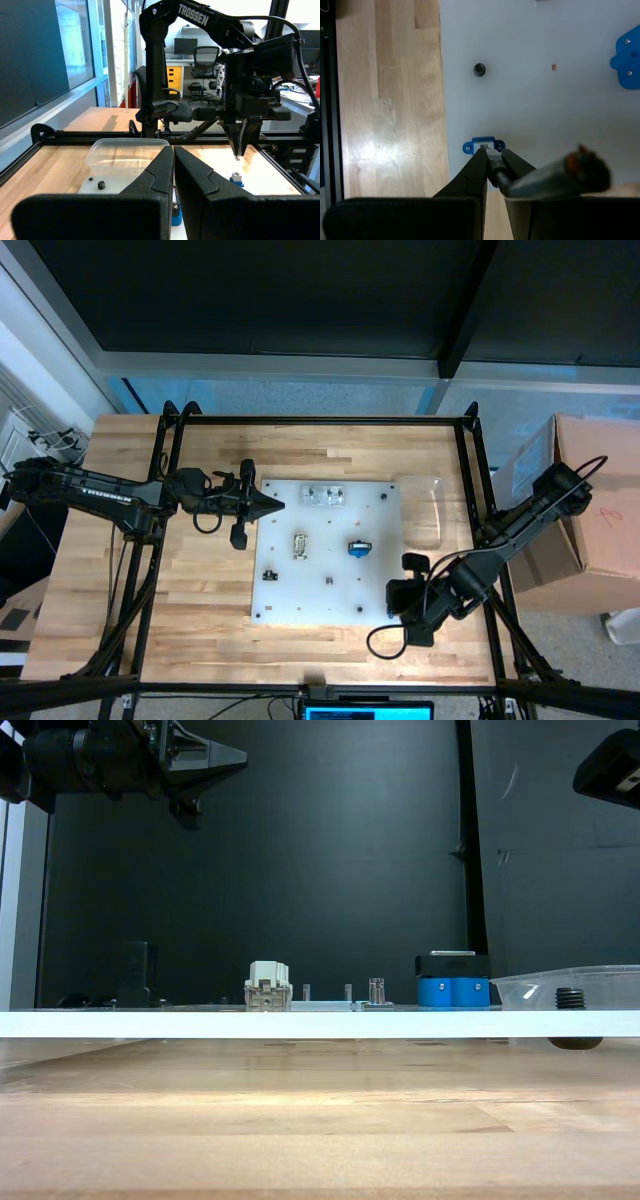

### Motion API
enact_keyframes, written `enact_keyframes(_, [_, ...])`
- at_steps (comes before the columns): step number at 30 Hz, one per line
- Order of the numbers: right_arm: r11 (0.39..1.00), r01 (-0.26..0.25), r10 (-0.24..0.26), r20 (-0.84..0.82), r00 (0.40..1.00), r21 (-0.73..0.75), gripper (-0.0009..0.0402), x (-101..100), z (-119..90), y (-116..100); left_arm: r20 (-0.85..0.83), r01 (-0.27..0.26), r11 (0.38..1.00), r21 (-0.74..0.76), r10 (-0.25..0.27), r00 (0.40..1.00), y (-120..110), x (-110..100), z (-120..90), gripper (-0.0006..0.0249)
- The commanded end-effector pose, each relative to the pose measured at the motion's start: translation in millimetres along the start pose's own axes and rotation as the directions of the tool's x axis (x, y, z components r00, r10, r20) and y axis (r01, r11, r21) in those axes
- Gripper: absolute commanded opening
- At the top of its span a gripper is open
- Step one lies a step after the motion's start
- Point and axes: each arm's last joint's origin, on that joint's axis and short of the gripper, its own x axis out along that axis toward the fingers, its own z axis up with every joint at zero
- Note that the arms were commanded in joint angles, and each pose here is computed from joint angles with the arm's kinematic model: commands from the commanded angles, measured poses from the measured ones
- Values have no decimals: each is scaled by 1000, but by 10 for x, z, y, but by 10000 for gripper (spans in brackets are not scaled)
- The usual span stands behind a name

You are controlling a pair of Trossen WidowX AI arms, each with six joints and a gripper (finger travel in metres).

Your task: Remove the RJ45 connector from the taskboard and place in the container

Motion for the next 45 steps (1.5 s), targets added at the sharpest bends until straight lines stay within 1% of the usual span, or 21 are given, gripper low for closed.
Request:
enact_keyframes(1, [1000, 2, -2, 2, 1000, 9, 2, -17, -23, -61, 0, 0, 1000, 0, 0, 1000, 0, 0, 1, 0])
enact_keyframes(9, [999, 6, -7, 18, 1000, 50, 29, -99, -67, -278, 0, 0, 1000, 0, 0, 1000, 1, 0, 1, 0])
enact_keyframes(14, [998, 18, -19, 19, 1000, 65, 40, -142, -154, -459, 0, 0, 1000, 0, 0, 1000, 0, 0, 1, 0])
enact_keyframes(21, [995, 34, -36, 19, 999, 89, 44, -204, -315, -730, 0, 0, 1000, 0, 0, 1000, 1, 0, 1, 0])
enact_keyframes(23, [995, 38, -40, 13, 999, 95, 56, -226, -378, -804, 0, 0, 1000, 0, 0, 1000, 0, 0, 1, 0])
enact_keyframes(31, [988, 59, -63, 19, 998, 142, 150, -302, -596, -1105, 0, 0, 1000, 0, 0, 1000, 1, 0, 1, 0])
enact_keyframes(35, [983, 71, -76, 25, 997, 167, 185, -334, -698, -1246, 0, 0, 1000, 0, 0, 1000, 0, 0, 1, 0])
enact_keyframes(39, [978, 87, -93, 24, 995, 188, 201, -352, -790, -1370, 0, 0, 1000, 0, 0, 1000, 0, 0, 1, 0])
enact_keyframes(45, [976, 102, -107, 20, 994, 193, 204, -372, -868, -1461, 1, 0, 1000, 0, 0, 1000, 0, 0, 2, 0])
